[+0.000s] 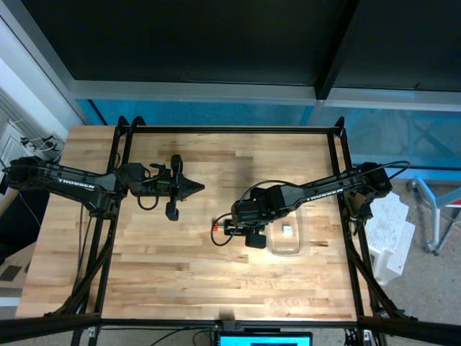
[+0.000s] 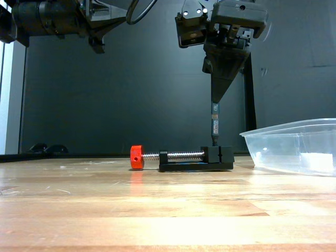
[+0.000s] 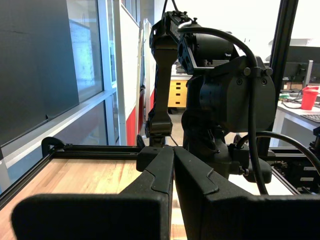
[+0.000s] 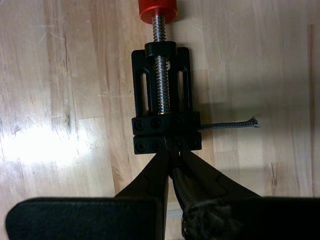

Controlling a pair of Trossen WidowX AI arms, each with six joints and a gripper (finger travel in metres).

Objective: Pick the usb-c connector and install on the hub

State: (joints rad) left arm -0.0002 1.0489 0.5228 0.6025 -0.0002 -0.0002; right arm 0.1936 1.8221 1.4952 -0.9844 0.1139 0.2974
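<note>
a pale wooden desk (image 1: pixel 180 281) is bounded by a black frame (image 1: pixel 230 130), with dark panels behind it. a clear tray (image 2: pixel 273 137) holding a small pale grey square (image 1: pixel 287 228) is set just beside the hub (image 2: pixel 197 160), whose red knob (image 2: pixel 136 157) is pointed away from the tray. the usb-c connector (image 2: pixel 214 123) is held upright, clamped in the fingers of the right gripper (image 2: pixel 214 102), with its lower end at the hub's top. the left gripper (image 1: pixel 200 188) is held well apart above the desk, fingers pressed together.
</note>
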